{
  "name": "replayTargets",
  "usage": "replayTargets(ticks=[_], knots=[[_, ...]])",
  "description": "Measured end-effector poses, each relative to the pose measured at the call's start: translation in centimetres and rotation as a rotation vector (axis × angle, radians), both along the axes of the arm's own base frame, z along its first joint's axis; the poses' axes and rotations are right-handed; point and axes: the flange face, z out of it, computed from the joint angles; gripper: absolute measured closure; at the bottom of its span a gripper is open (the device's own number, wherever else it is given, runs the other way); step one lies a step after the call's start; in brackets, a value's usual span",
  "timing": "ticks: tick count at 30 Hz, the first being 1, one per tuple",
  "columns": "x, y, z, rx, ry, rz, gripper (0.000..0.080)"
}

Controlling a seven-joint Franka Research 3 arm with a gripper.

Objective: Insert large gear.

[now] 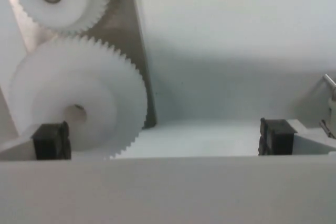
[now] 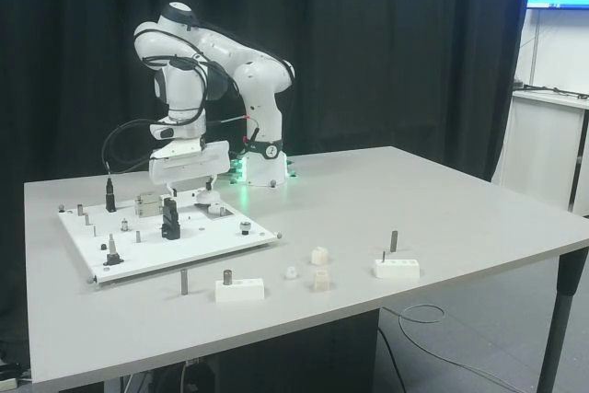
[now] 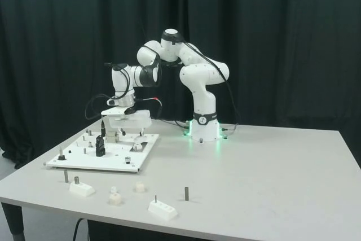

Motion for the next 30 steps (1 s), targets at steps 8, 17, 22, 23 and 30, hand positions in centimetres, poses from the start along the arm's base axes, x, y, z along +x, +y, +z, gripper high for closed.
replayTargets(ticks=[8,17,22,23,30], knots=[[-0.21,0.06,-0.09,0.002,0.002,-0.003,0.0003],[-0.23,0.16,-0.14,0.004,0.001,-0.002,0.0003],[-0.11,0.16,-0.07,0.004,-0.009,-0.002,0.0003],[-0.07,0.15,-0.04,0.004,-0.012,-0.002,0.0003],[0.13,0.06,0.13,0.002,-0.031,-0.005,0.0003]])
